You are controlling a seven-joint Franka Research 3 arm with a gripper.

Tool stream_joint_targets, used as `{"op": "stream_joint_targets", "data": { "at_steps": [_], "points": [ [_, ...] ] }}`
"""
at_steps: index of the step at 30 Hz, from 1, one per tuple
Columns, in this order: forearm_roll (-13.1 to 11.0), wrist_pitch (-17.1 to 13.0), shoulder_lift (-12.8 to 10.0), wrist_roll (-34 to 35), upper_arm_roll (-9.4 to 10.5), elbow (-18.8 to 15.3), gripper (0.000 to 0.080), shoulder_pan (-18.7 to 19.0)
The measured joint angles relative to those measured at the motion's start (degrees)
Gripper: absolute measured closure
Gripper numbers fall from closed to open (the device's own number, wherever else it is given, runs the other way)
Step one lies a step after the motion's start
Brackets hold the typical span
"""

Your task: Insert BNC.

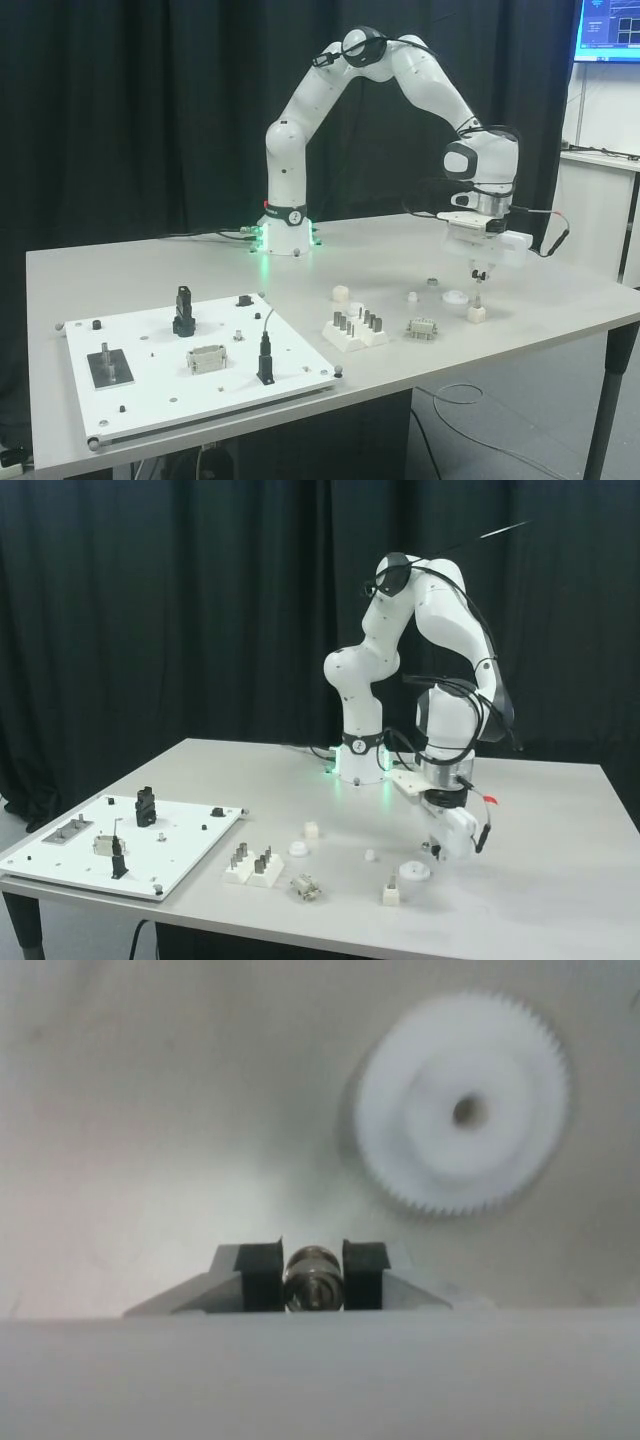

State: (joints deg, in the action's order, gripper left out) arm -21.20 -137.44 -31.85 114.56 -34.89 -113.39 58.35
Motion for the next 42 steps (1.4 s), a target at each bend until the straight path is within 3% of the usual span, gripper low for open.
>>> {"op": "stream_joint_targets", "data": {
  "at_steps": [14, 25, 35, 42],
  "points": [
    [4.6, 1.9, 1.5, -2.9, -5.24, -3.1, 0.0682, -0.1],
    [9.9, 1.8, 6.0, -7.3, -9.35, -8.3, 0.0682, -1.5],
    [17.5, -2.1, 12.7, -12.9, -8.58, -14.2, 0.0682, -7.7],
    [19.7, -6.9, 17.5, -18.9, -6.21, -18.8, 0.0682, -14.4]
  ]
}}
